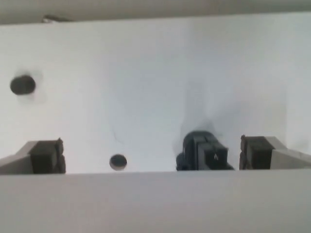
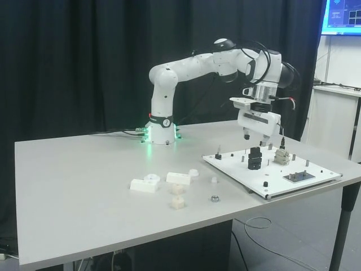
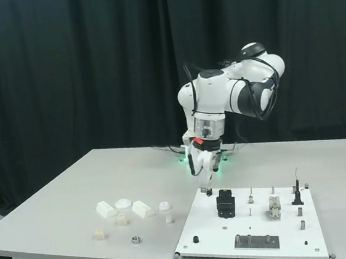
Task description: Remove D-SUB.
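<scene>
A black connector block [image 2: 255, 158] [image 3: 225, 203] stands upright on the white board [image 2: 293, 186] [image 3: 205, 228]. My gripper [image 2: 264, 136] [image 3: 203, 182] hangs open a little above the board, close to the block and higher than it. In the wrist view the block [image 1: 204, 153] shows below, between my two fingertips and much nearer to one of them; my gripper [image 1: 151, 155] holds nothing. The board [image 1: 146, 87] around the block is bare apart from two small holes.
On the same board stand a grey connector [image 2: 281, 156] [image 3: 274, 207], thin black posts [image 3: 297, 197] and a grey plate with pegs [image 3: 257, 240]. Several loose white parts [image 2: 144, 184] [image 3: 105, 209] and a nut [image 2: 214, 198] lie on the grey table beside the board.
</scene>
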Motion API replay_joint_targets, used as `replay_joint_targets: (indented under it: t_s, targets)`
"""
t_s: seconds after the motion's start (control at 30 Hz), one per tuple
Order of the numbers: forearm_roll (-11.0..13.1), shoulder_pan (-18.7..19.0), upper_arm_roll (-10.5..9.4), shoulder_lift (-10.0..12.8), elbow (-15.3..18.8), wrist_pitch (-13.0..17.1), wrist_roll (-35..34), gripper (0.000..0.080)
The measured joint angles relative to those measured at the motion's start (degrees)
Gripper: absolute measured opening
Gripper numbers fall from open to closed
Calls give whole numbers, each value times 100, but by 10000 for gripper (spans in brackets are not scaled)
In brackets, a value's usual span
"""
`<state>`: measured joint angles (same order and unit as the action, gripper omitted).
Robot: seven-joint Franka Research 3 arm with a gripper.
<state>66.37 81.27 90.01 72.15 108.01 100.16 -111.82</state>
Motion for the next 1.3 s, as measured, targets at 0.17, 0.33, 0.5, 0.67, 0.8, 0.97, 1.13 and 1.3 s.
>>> replay_joint_targets:
  t_s: [0.17, 0.33, 0.5, 0.67, 0.8, 0.97, 1.13, 1.3]
  targets:
    - [0, 88, -67, -17, -3, -18, -136, 800]
    - [1, 174, -121, -33, -2, -39, -261, 800]
    - [-1, 240, -174, -40, 2, -42, -356, 800]
    - [-26, 290, -233, -40, 18, -47, -416, 800]
    - [-52, 337, -286, -40, 58, -47, -458, 800]
    - [-67, 417, -360, -40, 151, -47, -494, 800]
    - [-68, 509, -421, -40, 245, -36, -513, 800]
    - [-69, 595, -486, -40, 337, 68, -521, 800]
